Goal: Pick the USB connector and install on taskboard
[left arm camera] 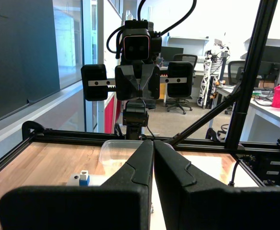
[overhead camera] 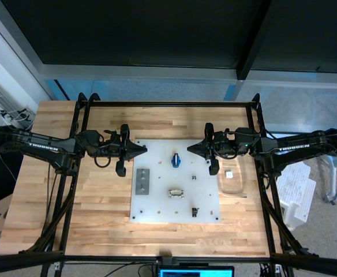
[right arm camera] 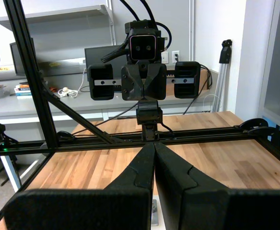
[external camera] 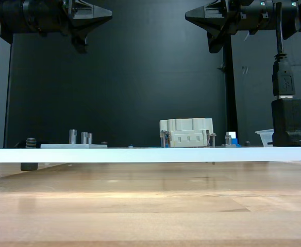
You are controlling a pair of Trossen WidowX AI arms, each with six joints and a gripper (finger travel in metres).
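While the left gripper (overhead camera: 144,149) and right gripper (overhead camera: 190,148) hovered over the taskboard (overhead camera: 157,208), each closed on nothing, the USB connector (overhead camera: 195,176) lay ungrasped; picking and installing apparently were both left.

taskboard (overhead camera: 157,202): showing plain white, dotted with small dark holes
knob (overhead camera: 176,160): showing blue
block (overhead camera: 142,180): showing grey metal
desk (overhead camera: 70,219): showing pale wood in jointed strips
left gripper (overhead camera: 144,149): showing black, over the taskboard's far left corner
right gripper (overhead camera: 190,149): showing black, over its far right part
tray (overhead camera: 238,187): showing clear
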